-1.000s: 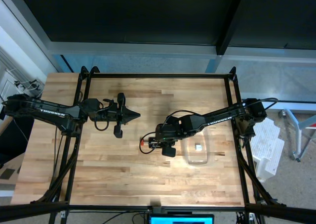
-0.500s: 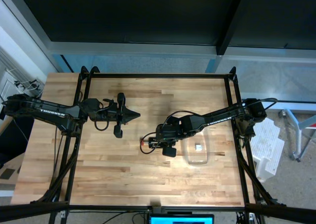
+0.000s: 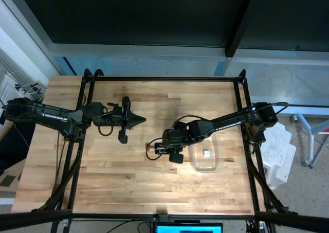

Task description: Pick the RCA connector and install on taskboard

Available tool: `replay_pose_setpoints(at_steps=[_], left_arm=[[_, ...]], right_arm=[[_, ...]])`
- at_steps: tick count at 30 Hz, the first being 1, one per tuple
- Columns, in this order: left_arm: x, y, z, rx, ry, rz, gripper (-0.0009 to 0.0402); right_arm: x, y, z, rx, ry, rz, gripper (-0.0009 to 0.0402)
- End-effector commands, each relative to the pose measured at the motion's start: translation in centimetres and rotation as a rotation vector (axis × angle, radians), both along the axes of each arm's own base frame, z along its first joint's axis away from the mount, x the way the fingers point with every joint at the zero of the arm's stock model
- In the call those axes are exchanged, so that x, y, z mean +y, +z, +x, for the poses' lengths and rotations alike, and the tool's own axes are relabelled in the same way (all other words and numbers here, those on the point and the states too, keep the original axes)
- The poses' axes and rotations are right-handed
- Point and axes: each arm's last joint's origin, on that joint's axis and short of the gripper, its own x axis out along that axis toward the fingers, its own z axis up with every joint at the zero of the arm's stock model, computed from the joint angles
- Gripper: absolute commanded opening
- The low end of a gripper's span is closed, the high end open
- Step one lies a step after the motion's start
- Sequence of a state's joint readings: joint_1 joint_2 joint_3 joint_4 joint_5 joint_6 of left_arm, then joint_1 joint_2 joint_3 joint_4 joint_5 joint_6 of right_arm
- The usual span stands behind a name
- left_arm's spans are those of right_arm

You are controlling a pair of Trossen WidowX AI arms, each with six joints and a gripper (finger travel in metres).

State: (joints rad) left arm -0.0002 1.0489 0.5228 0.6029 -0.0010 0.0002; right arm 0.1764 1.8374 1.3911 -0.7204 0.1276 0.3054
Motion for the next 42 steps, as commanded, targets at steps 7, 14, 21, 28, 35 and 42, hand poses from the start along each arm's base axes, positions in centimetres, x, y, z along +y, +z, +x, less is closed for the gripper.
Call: replay_pose_setpoints(at_steps=[7,14,21,28,35,42], left_arm=[[0.0,0.0,0.0,0.0,0.0,0.0,0.0],[0.0,0.0,0.0,0.0,0.0,0.0,0.0],[0.0,0.0,0.0,0.0,0.0,0.0,0.0],[0.0,0.0,0.0,0.0,0.0,0.0,0.0],[0.0,0.0,0.0,0.0,0.0,0.0,0.0],[0.0,0.0,0.0,0.0,0.0,0.0,0.0]], right_arm=[[0.0,-0.2,-0.1,0.0,0.0,-0.001,0.0],[0.0,-0.7,0.0,-0.005,-0.003,0.002,0.0],[0.0,-1.2,-0.2,0.006,-0.004,0.0,0.0],[0.0,-1.2,-0.2,0.002,-0.004,0.0,0.0],[0.0,-1.6,0.0,0.002,-0.002,-0.001,0.0],[-0.1,-2.0,0.0,0.002,-0.001,0.005,0.0]])
